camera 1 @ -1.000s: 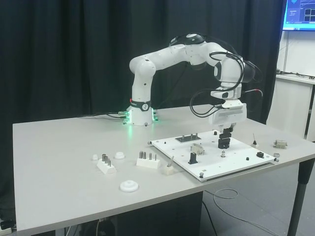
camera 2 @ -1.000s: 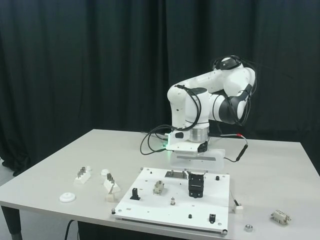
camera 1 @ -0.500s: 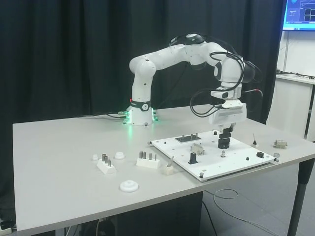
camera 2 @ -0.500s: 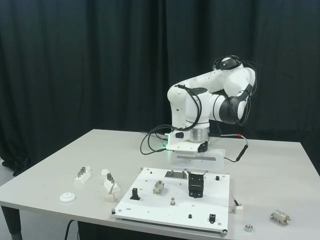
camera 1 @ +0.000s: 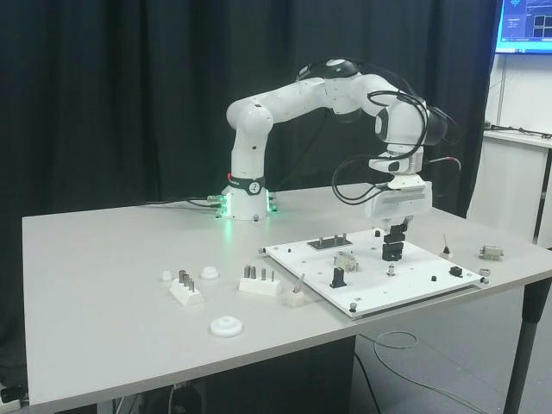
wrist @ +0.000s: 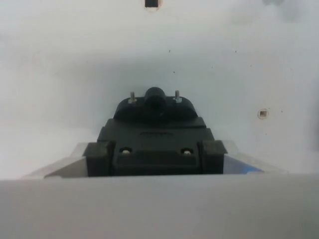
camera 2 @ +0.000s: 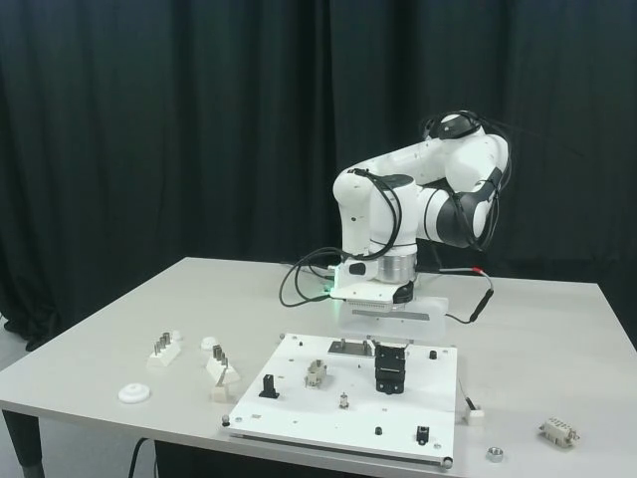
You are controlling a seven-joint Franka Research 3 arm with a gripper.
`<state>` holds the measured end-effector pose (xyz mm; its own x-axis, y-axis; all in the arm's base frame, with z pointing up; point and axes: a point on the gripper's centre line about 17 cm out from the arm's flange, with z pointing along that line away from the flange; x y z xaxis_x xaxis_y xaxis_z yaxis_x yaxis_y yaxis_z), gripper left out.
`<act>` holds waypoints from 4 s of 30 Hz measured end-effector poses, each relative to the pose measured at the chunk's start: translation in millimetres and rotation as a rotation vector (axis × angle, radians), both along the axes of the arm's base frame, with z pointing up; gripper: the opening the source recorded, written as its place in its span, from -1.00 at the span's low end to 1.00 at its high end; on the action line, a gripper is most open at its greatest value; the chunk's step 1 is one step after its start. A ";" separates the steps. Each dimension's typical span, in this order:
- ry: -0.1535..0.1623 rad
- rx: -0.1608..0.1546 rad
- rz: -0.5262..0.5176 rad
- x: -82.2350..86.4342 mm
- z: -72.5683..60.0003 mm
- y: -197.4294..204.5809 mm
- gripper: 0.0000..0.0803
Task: Insert D-SUB.
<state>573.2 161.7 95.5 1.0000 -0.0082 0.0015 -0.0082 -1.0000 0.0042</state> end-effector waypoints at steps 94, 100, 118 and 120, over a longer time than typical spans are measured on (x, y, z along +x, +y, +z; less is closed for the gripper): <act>0.026 0.006 0.062 -7.7 0.1 -2.2 -0.05; 0.022 0.012 0.054 -6.6 0.2 -1.1 -0.05; 0.018 0.017 -0.004 -5.0 0.4 0.3 -0.05; 0.018 0.017 -0.010 -5.0 0.4 0.2 -0.05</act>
<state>568.3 161.9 95.9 0.9997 -0.0178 -0.0166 -0.0180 -0.9998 -0.0125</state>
